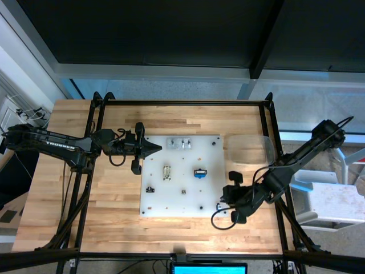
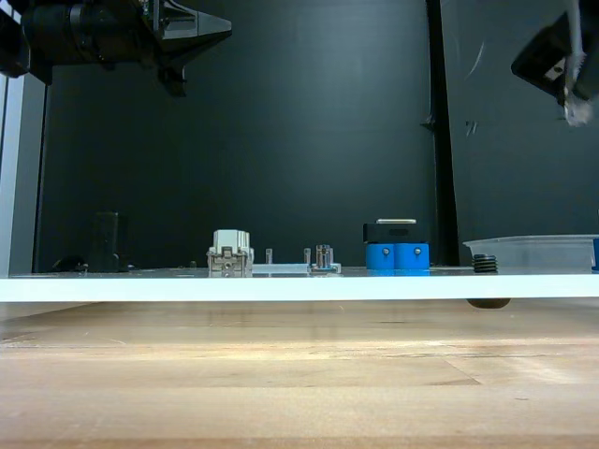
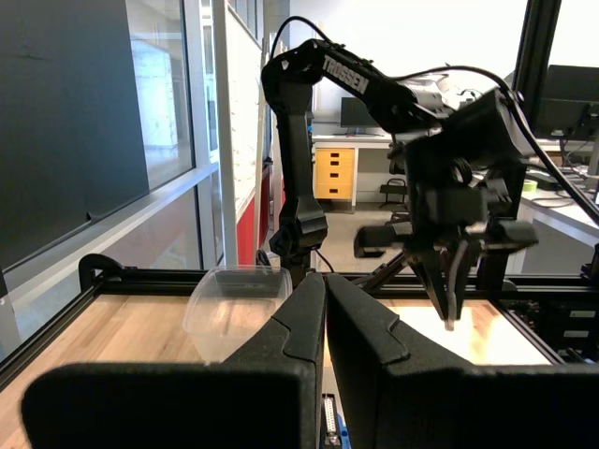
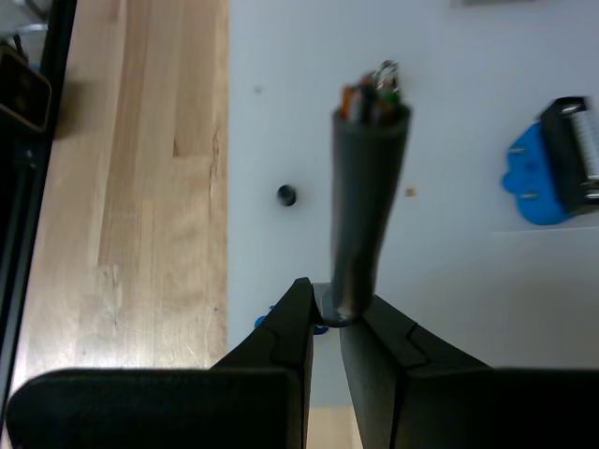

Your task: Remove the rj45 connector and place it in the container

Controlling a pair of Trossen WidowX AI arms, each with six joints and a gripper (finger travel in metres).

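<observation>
My right gripper [image 4: 326, 318] is shut on the rj45 connector [image 4: 365, 206]. Its dark cable stub sticks out beyond the fingertips, with coloured wire ends showing at the tip. In the high view the right gripper [image 1: 224, 201] hangs over the near right corner of the white board [image 1: 171, 194], raised above it. The container [image 1: 251, 149], a clear tub, stands right of the board's far right corner and shows again as the container [image 2: 543, 253] and the container [image 3: 239, 304]. My left gripper [image 1: 153, 147] is shut and empty, held high at the board's far left edge.
A blue-and-black part [image 1: 199, 173] sits mid-board and also appears as the blue-and-black part [image 4: 552, 173]. On the board too are a grey connector block [image 1: 167, 173], metal fittings [image 1: 178, 142] and a small black screw [image 4: 287, 195]. Black frame rails [image 1: 274, 142] border the table.
</observation>
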